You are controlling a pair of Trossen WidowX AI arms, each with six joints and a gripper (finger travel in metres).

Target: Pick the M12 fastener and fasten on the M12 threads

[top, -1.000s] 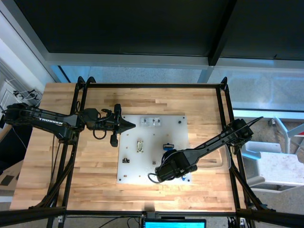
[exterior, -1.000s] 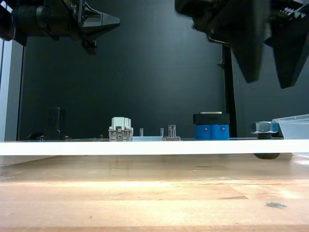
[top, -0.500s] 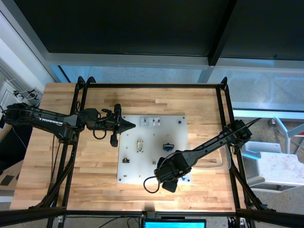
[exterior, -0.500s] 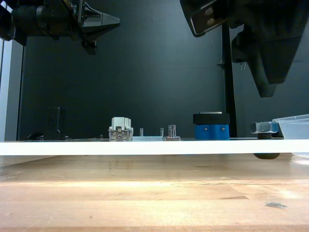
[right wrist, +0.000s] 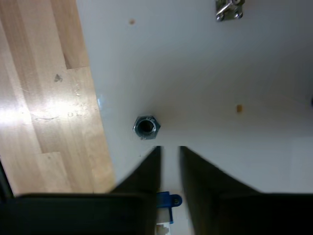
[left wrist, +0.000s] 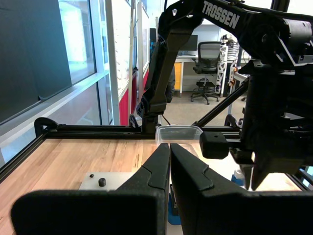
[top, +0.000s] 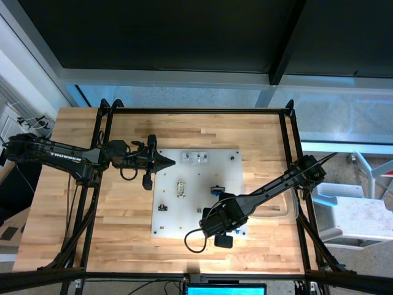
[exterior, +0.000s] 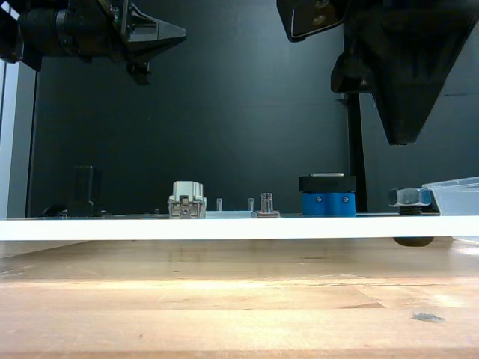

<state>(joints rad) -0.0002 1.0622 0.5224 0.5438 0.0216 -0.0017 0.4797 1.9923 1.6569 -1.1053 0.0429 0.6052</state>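
One left tool (left wrist: pixel 169 147), one right tool (right wrist: pixel 169 149), one nut (right wrist: pixel 146 126), one board (top: pixel 190 215)

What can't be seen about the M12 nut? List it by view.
Right wrist view: M12 nut seen end-on, hiding its stud; threading depth unclear. Right gripper, slightly open, hangs above it.
High view: right gripper covers the nut.
Low view: clear container cut off by the edge.
Left wrist view: left gripper, shut, parked at the white board's far left; no nut visible.
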